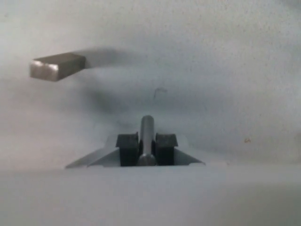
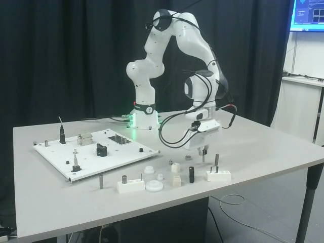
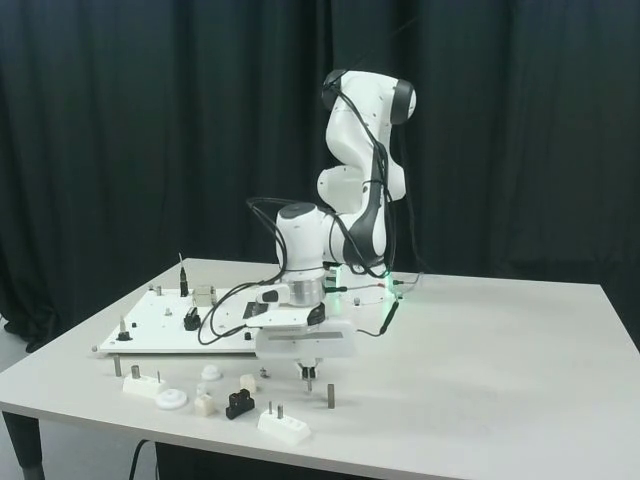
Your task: Insert round peg 2.
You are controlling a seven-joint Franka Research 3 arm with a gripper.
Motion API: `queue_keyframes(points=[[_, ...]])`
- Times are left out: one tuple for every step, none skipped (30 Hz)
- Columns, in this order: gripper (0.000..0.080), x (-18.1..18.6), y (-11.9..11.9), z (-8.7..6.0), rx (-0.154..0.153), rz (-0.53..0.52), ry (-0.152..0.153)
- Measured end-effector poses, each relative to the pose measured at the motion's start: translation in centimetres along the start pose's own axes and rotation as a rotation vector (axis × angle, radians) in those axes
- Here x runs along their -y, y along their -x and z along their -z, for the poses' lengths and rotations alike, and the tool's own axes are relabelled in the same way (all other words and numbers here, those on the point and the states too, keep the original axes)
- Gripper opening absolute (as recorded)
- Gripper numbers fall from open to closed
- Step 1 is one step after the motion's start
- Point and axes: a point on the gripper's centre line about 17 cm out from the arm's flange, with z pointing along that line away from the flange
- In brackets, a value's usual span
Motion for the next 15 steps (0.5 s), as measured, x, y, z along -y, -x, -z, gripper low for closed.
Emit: queue_keyframes(points=[[0.0074, 0.1, 0.0, 0.2, 0.0, 0.0, -0.003], [0.0074, 0.1, 0.0, 0.4, -0.001, 0.0, -0.006], [0.0074, 0.2, -0.1, 0.6, -0.002, 0.0, -0.008], [0.0074, 0.3, -0.1, 0.7, -0.001, -0.001, -0.01], [0.0074, 0.3, 0.0, 0.9, -0.001, -0.001, -0.013], [0.0074, 0.4, 0.0, 1.0, 0.0, -0.001, -0.015], [0.0074, 0.4, -0.1, 1.1, -0.001, -0.001, -0.017], [0.0074, 0.4, -0.1, 1.2, -0.001, -0.001, -0.018], [0.0073, 0.4, -0.1, 1.3, -0.001, -0.002, -0.019], [0.0073, 0.4, -0.1, 1.4, -0.001, -0.002, -0.02], [0.0073, 0.5, -0.1, 1.5, -0.001, -0.002, -0.021], [0.0073, 0.5, -0.1, 1.5, -0.001, -0.003, -0.022], [0.0073, 0.5, -0.1, 1.6, -0.001, -0.003, -0.023], [0.0073, 0.5, -0.1, 1.6, -0.001, -0.003, -0.023], [0.0073, 0.5, -0.1, 1.7, -0.001, -0.003, -0.024]])
